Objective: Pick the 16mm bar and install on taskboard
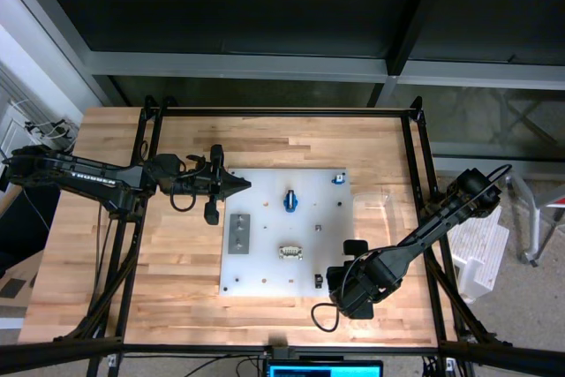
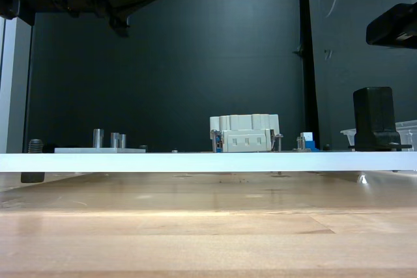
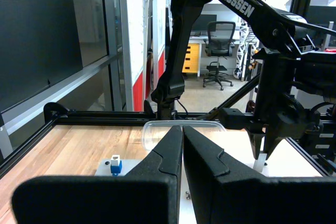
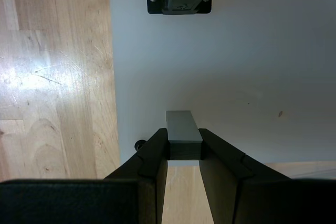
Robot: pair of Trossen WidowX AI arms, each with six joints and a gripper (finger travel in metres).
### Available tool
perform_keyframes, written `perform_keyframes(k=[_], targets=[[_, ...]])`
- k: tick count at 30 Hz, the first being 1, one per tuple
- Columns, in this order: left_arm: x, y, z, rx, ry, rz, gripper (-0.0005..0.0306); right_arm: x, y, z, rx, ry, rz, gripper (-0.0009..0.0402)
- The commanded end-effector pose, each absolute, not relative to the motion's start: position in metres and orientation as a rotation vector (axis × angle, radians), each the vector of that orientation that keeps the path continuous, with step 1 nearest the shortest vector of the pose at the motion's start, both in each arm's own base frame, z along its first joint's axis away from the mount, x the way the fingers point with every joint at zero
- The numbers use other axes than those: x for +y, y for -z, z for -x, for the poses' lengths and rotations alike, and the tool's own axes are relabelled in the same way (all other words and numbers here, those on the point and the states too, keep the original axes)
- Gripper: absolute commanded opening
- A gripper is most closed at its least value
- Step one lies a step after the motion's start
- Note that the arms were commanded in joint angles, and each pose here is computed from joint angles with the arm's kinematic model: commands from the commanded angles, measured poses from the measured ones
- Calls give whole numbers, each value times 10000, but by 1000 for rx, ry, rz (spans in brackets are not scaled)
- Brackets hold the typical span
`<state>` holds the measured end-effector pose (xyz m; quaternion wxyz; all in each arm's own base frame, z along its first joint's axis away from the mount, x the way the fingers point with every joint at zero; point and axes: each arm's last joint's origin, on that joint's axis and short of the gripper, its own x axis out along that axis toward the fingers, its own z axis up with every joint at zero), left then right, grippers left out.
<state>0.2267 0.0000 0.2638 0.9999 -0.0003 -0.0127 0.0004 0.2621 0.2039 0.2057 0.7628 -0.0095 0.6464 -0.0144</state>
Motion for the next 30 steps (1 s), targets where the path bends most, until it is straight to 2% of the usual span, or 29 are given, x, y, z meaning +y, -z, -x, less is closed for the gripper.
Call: perform_keyframes(k=[1,30], targets=[[1,-2640,-2268,-26,-1,0,0,2035,-2034,-2617,1403,32,20,0],[1,-2640,-2268,-26,-1,0,0,2014,-1858,-2593,1399,30,18,0]])
